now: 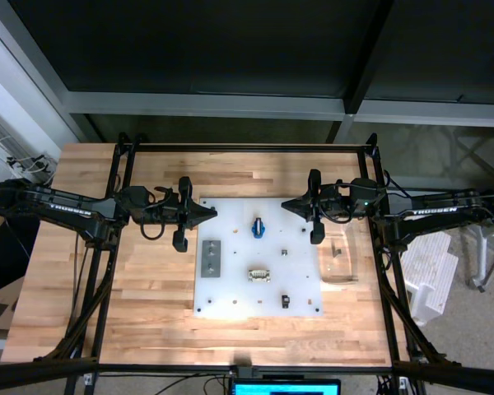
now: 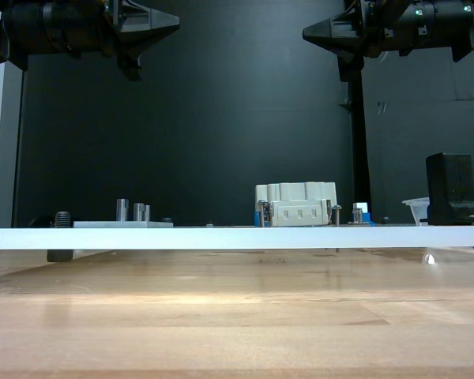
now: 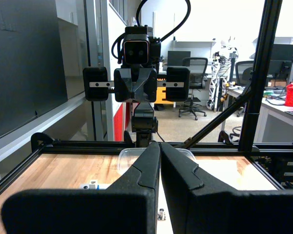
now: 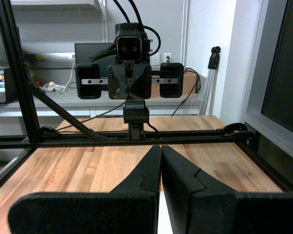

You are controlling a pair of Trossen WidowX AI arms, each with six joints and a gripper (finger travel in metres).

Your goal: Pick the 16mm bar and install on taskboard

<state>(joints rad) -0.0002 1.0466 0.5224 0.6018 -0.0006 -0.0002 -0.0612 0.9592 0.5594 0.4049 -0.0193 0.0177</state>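
Note:
A small metal bar (image 1: pixel 336 249) lies free in a clear tray (image 1: pixel 346 278) just off the right edge of the white taskboard (image 1: pixel 230 300), clear of any seat. My left gripper (image 1: pixel 213 211) hangs high over the board's far left corner, its fingers pressed together with nothing between them. My right gripper (image 1: pixel 285 204) hovers over the board's far right part, also shut and empty, to the left of the tray and beyond it. In the low view both grippers, the left (image 2: pixel 176 26) and the right (image 2: pixel 306 33), sit well above the board, tips facing each other.
On the board stand a grey plate with short pegs (image 1: pixel 211 257), a blue part (image 1: pixel 258 228), a beige connector (image 1: pixel 259 275) and a small black block (image 1: pixel 286 300). A black frame (image 1: pixel 123 177) surrounds the table. The opposite arm (image 3: pixel 136 83) faces the left wrist camera.

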